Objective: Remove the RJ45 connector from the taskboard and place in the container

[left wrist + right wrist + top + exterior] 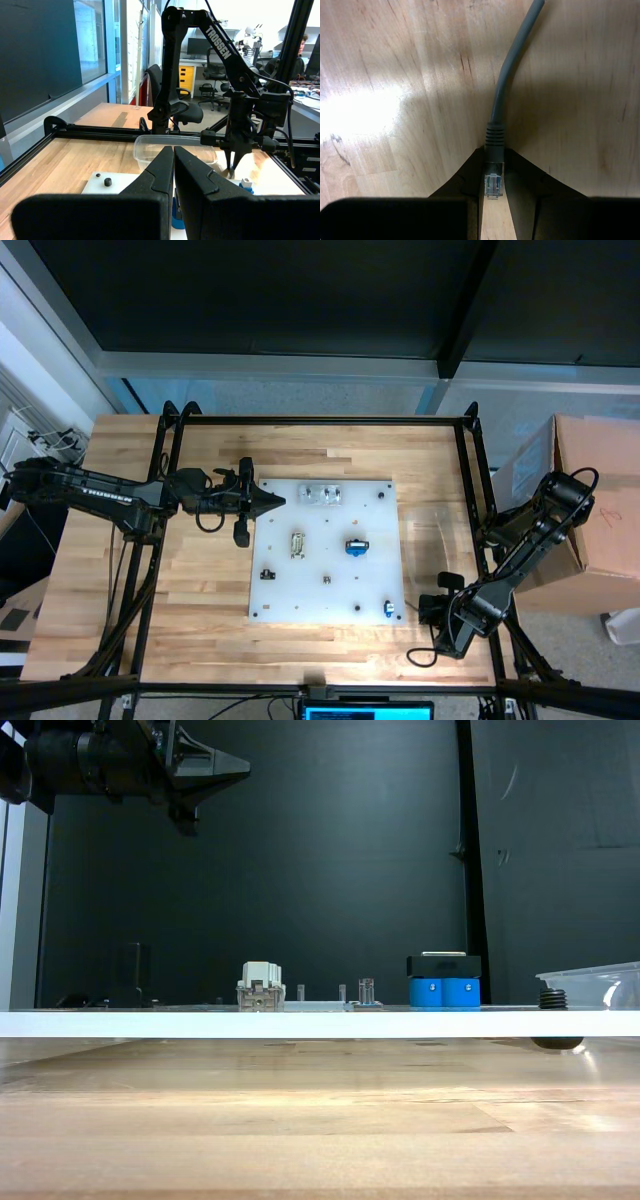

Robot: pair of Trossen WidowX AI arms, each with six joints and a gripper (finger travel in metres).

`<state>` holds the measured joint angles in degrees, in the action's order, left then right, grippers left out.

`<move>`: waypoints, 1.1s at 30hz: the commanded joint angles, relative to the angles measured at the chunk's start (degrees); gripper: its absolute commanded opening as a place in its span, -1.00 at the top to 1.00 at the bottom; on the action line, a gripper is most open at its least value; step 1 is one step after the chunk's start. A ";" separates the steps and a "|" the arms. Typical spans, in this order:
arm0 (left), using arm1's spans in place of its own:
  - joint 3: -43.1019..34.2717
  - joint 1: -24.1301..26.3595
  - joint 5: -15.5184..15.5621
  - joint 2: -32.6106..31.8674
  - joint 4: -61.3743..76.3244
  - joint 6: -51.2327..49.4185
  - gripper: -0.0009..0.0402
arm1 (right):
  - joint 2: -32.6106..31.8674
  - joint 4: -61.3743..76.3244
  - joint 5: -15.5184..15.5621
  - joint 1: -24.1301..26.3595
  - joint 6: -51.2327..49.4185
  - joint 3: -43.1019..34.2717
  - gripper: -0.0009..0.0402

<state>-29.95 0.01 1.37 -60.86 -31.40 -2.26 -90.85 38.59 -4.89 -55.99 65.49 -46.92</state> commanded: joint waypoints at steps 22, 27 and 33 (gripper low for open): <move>0.00 0.00 0.00 0.00 0.00 0.02 0.96 | 15.69 15.19 1.46 2.01 3.32 -3.72 0.96; 0.00 0.00 0.00 0.00 0.00 0.00 0.96 | 19.26 17.77 1.44 4.98 3.28 -4.17 0.96; 0.00 -0.02 0.00 0.00 0.00 0.00 0.96 | 23.43 23.61 0.76 10.14 1.99 -4.04 0.96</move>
